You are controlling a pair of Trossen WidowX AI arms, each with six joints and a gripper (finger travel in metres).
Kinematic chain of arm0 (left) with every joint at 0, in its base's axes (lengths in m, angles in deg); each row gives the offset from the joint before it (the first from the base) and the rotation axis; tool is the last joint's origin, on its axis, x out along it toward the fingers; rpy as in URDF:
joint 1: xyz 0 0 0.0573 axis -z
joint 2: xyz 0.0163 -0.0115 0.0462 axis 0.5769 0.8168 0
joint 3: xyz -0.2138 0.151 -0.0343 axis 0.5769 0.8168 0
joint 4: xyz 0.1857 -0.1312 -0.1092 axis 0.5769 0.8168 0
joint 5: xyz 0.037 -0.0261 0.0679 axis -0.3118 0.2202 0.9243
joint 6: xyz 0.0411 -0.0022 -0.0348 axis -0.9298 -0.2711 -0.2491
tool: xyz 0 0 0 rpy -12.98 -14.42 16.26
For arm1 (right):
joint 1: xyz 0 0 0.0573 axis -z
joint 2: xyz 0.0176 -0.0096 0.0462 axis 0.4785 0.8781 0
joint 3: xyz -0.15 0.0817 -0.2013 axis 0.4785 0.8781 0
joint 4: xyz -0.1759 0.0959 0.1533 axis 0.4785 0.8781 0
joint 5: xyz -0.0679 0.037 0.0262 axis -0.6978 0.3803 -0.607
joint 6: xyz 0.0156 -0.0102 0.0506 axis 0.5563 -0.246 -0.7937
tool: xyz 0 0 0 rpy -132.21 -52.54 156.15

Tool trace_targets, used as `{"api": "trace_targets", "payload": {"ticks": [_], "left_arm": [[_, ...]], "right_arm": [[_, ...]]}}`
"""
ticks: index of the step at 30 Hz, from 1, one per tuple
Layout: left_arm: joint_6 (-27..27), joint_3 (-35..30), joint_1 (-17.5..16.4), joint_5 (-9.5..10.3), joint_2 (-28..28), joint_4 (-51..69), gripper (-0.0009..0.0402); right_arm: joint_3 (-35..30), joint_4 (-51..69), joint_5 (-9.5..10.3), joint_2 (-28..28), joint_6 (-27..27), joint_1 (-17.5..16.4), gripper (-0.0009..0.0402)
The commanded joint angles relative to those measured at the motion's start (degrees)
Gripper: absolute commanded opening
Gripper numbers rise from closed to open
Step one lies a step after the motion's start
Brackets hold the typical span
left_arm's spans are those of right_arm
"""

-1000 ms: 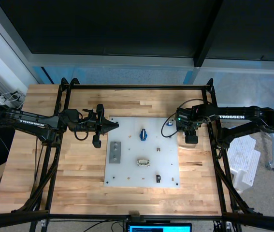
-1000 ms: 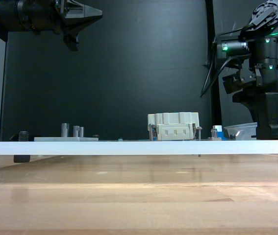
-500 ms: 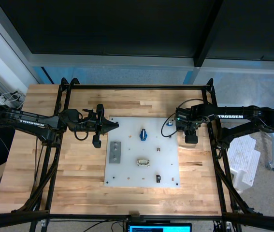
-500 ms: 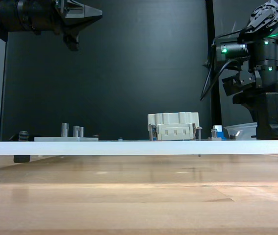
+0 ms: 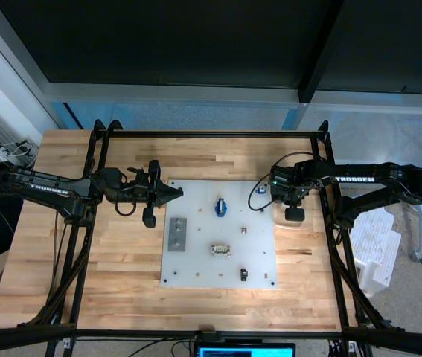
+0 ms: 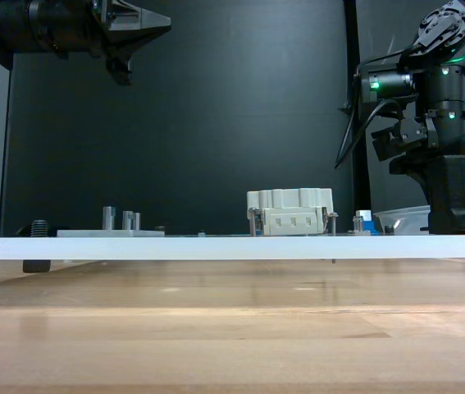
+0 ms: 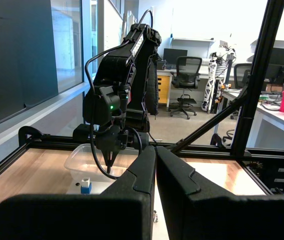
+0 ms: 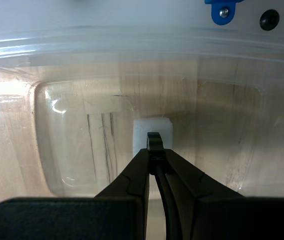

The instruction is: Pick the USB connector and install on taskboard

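The white taskboard lies mid-table with a grey block, a blue connector, a silver D-shaped connector and a small black socket. My right gripper points down into the clear tray just off the board's right edge. In the right wrist view it is shut on a small black piece, the USB connector, just above a white block on the tray floor. My left gripper hangs shut and holding nothing, high over the board's left edge.
The clear tray stands beside the board, behind a small blue-and-white part at the board's corner. A black frame rings the wooden table. A looped black cable hangs from the right wrist.
The right gripper has shifted only slightly over the tray, staying shut. The left arm has not moved.
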Motion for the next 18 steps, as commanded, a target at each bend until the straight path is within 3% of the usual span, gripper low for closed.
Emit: {"api": "trace_targets", "payload": {"ticks": [1,18], "left_arm": [[0.0,-0.02,0.0,-0.02,0.0,0.0,0.0],[0.0,0.0,-0.02,-0.02,0.0,0.0,0.0]], "right_arm": [[-0.02,0.02,-0.07,-0.04,0.0,0.02,0.0003],[-0.15,0.57,-0.09,-5.53,0.22,0.04,0.0]]}}
